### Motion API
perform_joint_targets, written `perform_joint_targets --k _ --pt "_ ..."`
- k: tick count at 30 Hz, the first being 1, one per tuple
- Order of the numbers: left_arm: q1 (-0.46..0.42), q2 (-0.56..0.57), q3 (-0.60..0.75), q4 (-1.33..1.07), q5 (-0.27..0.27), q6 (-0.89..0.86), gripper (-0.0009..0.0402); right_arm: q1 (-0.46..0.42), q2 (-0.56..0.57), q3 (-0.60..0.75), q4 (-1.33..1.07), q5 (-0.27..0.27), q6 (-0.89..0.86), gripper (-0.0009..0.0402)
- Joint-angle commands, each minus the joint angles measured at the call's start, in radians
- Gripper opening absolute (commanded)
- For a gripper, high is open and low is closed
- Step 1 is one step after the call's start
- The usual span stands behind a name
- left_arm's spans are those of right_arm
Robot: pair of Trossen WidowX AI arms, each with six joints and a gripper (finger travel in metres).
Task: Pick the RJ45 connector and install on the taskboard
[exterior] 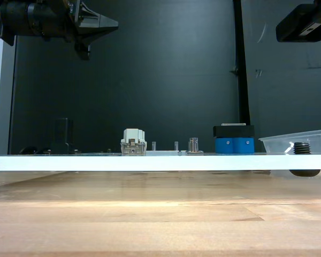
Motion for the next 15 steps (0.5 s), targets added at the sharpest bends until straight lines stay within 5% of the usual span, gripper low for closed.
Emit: perform_joint_targets --k 1,15 --pt "0.0 0.0 0.0 0.0 0.0 0.0 0.0 0.0 0.0 0.0 0.002 0.002 0.0 0.0" --pt "0.0 0.0 0.0 0.0 0.0 0.0 0.0 0.0 0.005 -0.021 0.017 0.004 0.001 0.0"
